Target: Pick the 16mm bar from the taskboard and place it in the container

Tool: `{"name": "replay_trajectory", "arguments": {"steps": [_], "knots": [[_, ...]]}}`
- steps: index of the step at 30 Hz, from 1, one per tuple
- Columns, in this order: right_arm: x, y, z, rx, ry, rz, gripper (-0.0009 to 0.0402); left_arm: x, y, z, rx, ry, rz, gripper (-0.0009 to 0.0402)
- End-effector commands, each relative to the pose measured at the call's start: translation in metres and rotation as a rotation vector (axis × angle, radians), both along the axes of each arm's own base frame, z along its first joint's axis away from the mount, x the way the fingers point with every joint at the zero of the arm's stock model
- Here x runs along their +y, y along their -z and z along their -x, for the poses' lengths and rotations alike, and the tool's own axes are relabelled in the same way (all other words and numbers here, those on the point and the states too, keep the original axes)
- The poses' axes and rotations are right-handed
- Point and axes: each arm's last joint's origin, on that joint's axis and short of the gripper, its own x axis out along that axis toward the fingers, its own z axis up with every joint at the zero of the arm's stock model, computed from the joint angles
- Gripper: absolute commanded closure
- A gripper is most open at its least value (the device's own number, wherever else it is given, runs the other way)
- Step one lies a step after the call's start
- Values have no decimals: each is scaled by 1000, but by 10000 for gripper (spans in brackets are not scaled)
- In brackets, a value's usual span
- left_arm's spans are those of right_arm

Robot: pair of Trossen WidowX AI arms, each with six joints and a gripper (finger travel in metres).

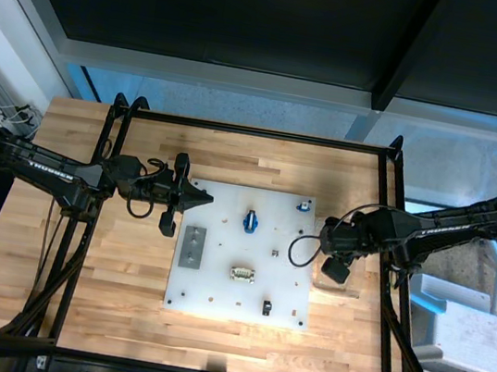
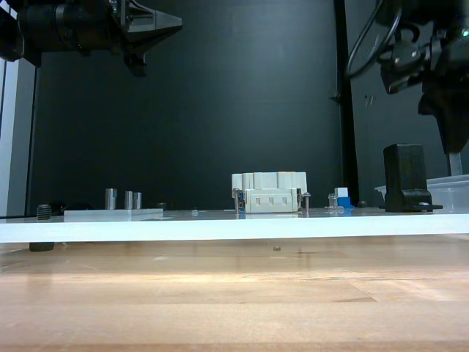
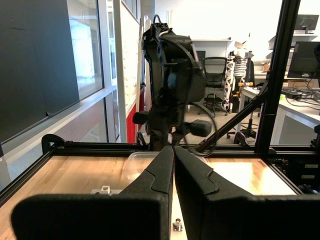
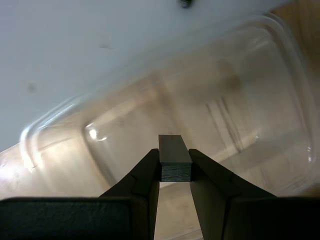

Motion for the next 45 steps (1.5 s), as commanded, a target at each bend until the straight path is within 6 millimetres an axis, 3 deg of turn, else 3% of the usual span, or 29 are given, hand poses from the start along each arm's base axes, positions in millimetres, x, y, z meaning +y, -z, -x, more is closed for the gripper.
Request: {"name": "replay_trajectory", "arguments": {"steps": [1, 14, 34, 45], "knots": [[-5, 7, 2, 1, 24, 1, 393, 0, 0, 0, 0, 0, 0, 393], [-6, 10, 1, -6, 28, 0, 388, 0, 0, 0, 0, 0, 0, 393], [-6, 9, -1, -34, 39, 30, 260, 0, 0, 0, 0, 0, 0, 393], [-6, 9, -1, -39, 37, 29, 230, 0, 0, 0, 0, 0, 0, 393]]}}
